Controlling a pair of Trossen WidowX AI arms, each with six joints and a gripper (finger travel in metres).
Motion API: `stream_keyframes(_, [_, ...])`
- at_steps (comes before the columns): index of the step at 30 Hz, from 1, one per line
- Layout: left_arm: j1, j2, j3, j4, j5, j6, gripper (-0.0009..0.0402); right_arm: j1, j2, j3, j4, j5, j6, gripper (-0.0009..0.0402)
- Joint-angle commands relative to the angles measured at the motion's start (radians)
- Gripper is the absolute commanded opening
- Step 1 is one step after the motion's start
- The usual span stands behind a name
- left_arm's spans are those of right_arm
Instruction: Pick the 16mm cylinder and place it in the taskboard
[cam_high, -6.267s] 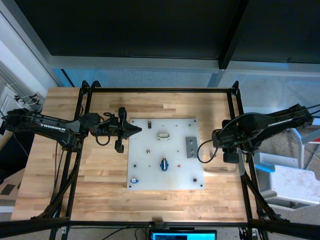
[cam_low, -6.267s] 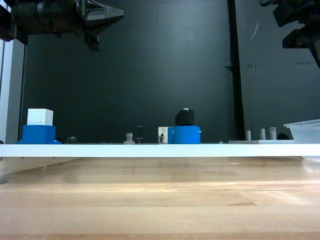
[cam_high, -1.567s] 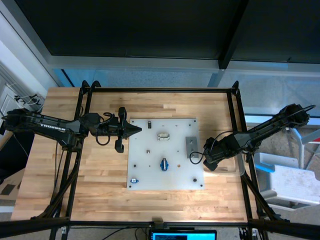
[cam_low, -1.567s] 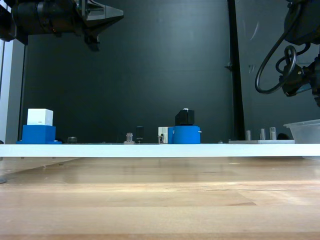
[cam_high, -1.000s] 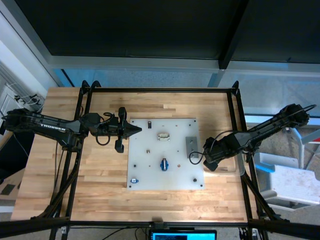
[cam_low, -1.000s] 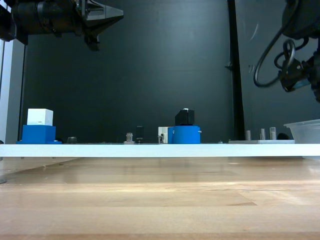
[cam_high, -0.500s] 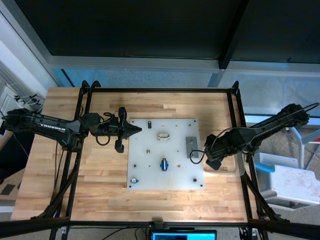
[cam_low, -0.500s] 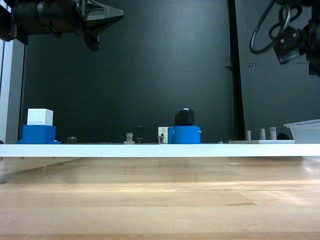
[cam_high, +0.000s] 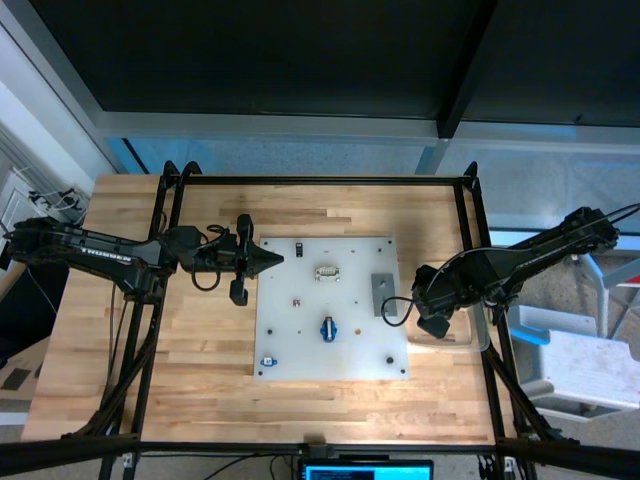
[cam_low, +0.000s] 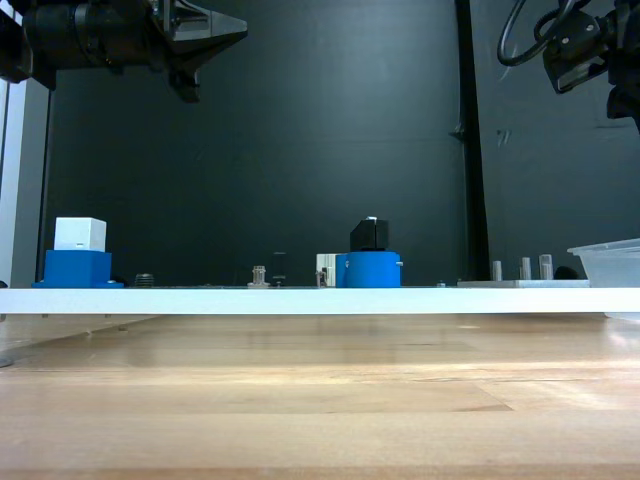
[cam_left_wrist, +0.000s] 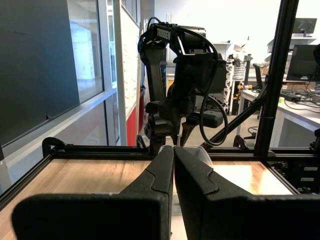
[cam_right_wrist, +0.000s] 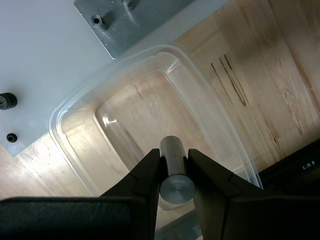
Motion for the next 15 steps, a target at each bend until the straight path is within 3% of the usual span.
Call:
stream_keyframes(1, [0.000,0.000,0.000,0.000,0.000,0.000,0.0000,0.001,0.001,-0.003,0.005,0.000,-0.026,0.0012])
stream_keyframes(7, [0.000,0.000,0.000,0.000,0.000,0.000,0.0000,0.002,0.001,-0.003,0.008,0.000,-0.083,0.0012])
stream_keyframes(15, [0.000,0.000,0.000,0.000,0.000,0.000,0.0000,0.003,0.001,-0.003,0.013,0.001,-0.230,0.0012])
